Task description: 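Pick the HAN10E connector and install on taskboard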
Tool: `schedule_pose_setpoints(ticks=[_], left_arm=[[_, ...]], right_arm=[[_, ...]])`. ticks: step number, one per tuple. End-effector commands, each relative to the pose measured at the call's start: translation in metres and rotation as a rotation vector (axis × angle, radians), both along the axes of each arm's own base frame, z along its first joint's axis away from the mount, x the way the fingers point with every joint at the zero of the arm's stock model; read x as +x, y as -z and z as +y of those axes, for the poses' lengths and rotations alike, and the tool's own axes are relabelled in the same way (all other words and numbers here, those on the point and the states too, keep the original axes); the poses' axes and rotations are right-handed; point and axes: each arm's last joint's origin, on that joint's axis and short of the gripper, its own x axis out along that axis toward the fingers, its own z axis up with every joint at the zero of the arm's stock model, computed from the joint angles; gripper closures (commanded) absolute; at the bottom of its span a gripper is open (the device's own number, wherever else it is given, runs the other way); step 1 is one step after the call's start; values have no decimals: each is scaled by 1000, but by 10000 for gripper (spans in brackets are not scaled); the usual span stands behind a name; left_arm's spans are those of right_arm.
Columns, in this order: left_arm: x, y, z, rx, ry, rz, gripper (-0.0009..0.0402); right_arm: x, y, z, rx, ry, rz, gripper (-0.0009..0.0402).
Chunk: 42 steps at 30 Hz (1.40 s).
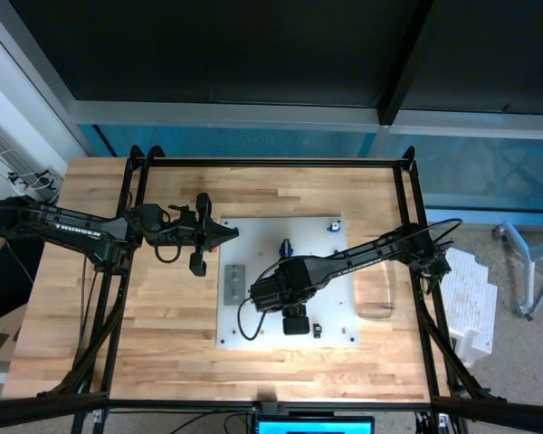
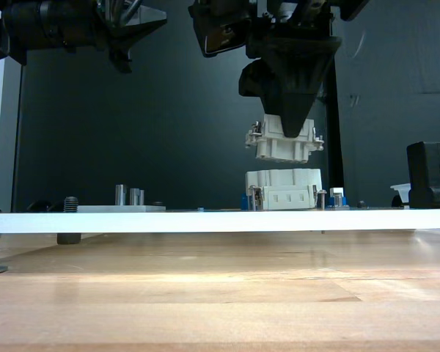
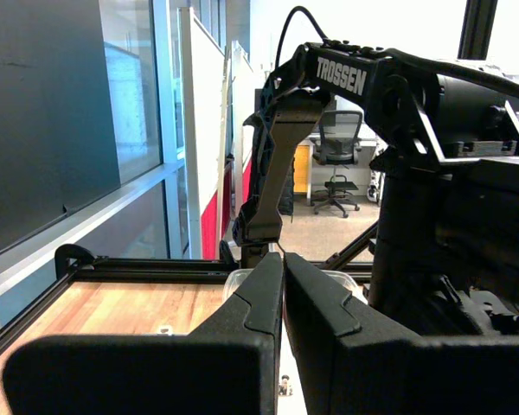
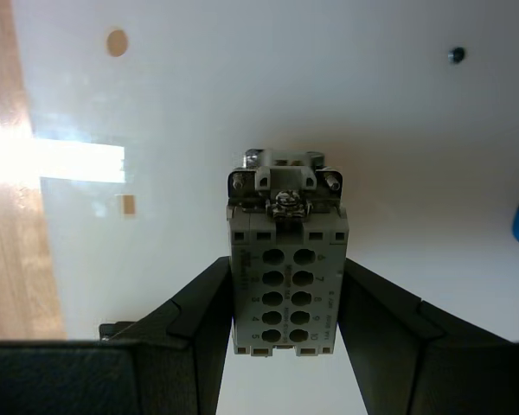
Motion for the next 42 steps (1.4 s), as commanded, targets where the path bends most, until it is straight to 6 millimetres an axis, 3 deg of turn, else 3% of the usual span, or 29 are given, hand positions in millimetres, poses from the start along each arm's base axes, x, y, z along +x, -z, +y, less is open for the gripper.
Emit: schedule_pose_setpoints(ticks=[1, 21, 42], left_arm=[[0, 0, 0, 0, 0, 0, 392], [0, 0, 0, 0, 0, 0, 392], [0, 0, 0, 0, 0, 0, 392]], right_arm=[[0, -1, -1, -4, -1, -5, 306], [5, 12, -3, 14, 1, 30, 306], [4, 13, -4, 2, 3, 37, 306]])
